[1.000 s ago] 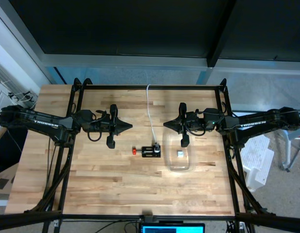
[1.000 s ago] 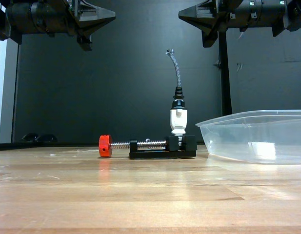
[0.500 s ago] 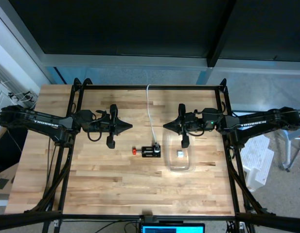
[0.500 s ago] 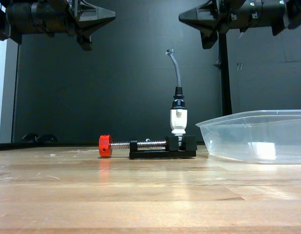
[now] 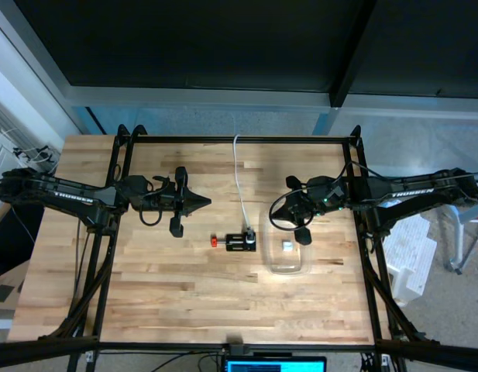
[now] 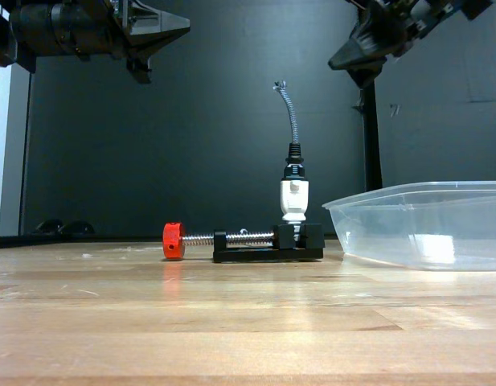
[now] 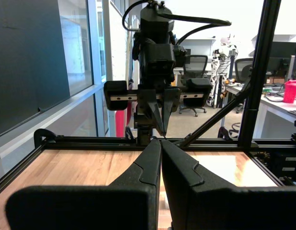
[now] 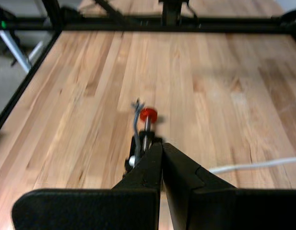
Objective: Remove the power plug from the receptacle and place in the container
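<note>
The plug (image 6: 293, 165) stands upright in the receptacle (image 5: 240, 242), with the container (image 6: 392, 229) at its 3 o'clock. The nearer right tool (image 8: 162, 144), fingers together and empty, tilts down with the plug at its 8 o'clock. The left tool (image 5: 208, 202), likewise closed and empty, hangs farther off.

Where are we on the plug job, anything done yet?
Nothing is done yet: the power plug stands seated in the receptacle, and the container holds only a small white cube. In hand: the right gripper, shut, hangs above, tilted toward the plug, apart from it. The left gripper is parked high, shut. Left: grasp, pull, drop in tray.
</note>
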You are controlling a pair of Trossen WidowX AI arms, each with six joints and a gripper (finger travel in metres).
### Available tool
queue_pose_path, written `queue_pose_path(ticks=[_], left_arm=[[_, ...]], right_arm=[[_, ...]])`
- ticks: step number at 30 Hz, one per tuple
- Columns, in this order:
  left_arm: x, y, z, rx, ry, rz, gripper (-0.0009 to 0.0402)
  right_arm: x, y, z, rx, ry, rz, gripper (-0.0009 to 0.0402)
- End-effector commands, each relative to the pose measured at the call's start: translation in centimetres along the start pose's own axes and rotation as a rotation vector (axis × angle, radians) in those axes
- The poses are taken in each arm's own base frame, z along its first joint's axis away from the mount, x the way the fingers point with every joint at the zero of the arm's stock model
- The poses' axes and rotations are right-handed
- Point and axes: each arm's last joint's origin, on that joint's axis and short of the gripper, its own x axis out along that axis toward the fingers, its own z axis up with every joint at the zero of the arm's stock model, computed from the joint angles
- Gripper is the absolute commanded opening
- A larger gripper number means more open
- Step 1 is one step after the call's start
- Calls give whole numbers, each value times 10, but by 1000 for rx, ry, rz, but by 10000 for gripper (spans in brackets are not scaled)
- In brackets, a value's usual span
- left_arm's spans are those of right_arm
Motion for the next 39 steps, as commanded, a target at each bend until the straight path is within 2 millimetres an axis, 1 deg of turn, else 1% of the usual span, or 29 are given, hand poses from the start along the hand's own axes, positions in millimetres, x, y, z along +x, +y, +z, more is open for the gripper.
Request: queue_pose_path(ticks=[1,4,7,10,13,18,21,24,28,32,39], left_arm=[[0,0,0,0,0,0,0],[0,0,0,0,0,0,0],[0,0,0,0,0,0,0],[0,0,0,0,0,0,0],[0,0,0,0,0,0,0],[0,0,0,0,0,0,0],[0,0,0,0,0,0,0],[0,0,0,0,0,0,0],[0,0,0,0,0,0,0],[0,0,0,0,0,0,0],[0,0,0,0,0,0,0]], right_arm=[[-5,3,2,-6,55,-31,0],[-7,5,5,-11,118,-55,0],[-3,6,8,3,182,-52,4],[6,8,10,17,250,-53,20],[16,10,10,24,316,-55,51],[37,16,10,39,389,-50,118],[48,19,11,40,412,-55,154],[56,22,12,37,422,-96,187],[66,26,13,26,420,-111,218],[76,30,11,30,417,-106,232],[96,34,6,36,447,-106,231]])
